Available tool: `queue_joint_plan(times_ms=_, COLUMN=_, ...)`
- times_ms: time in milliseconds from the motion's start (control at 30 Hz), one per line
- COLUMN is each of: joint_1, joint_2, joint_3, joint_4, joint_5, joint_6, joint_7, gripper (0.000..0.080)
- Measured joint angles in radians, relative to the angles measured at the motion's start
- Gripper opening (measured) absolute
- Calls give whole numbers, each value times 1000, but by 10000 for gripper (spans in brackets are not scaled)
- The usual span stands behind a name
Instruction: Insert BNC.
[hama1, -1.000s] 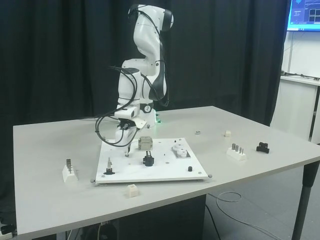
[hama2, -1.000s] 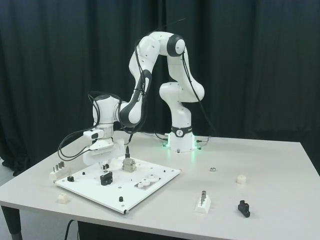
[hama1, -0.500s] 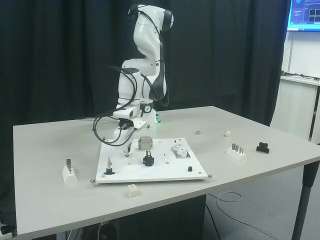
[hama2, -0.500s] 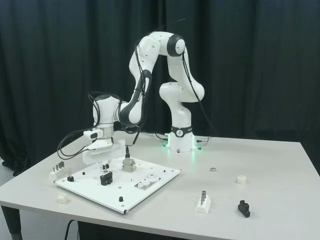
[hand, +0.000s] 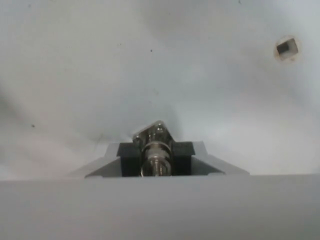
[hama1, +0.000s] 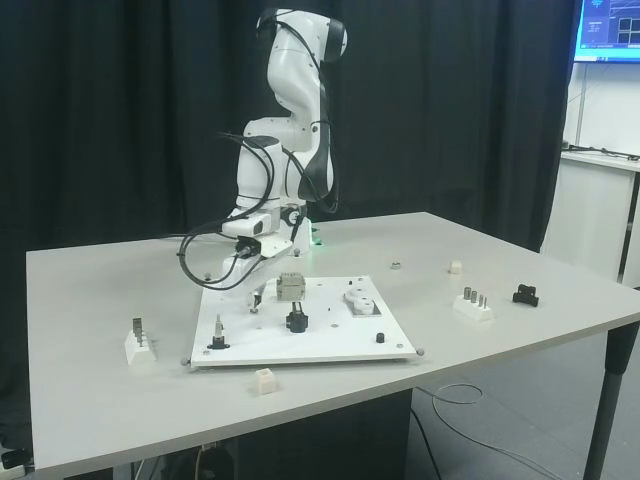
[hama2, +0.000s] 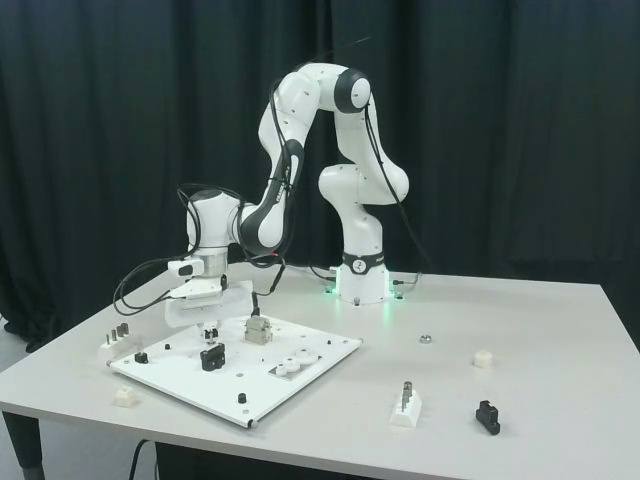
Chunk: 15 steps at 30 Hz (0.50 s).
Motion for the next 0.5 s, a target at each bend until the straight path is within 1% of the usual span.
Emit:
queue_joint_plan(times_ms=267, joint_1=0, joint_2=0, joint_3=0, joint_4=0, joint_5=0, joint_6=0, joint_7=107, gripper=120)
queue_joint_plan(times_ms=500, joint_1=0, joint_2=0, joint_3=-1, joint_4=0, joint_5=0, joint_6=1, joint_7=173, gripper=120)
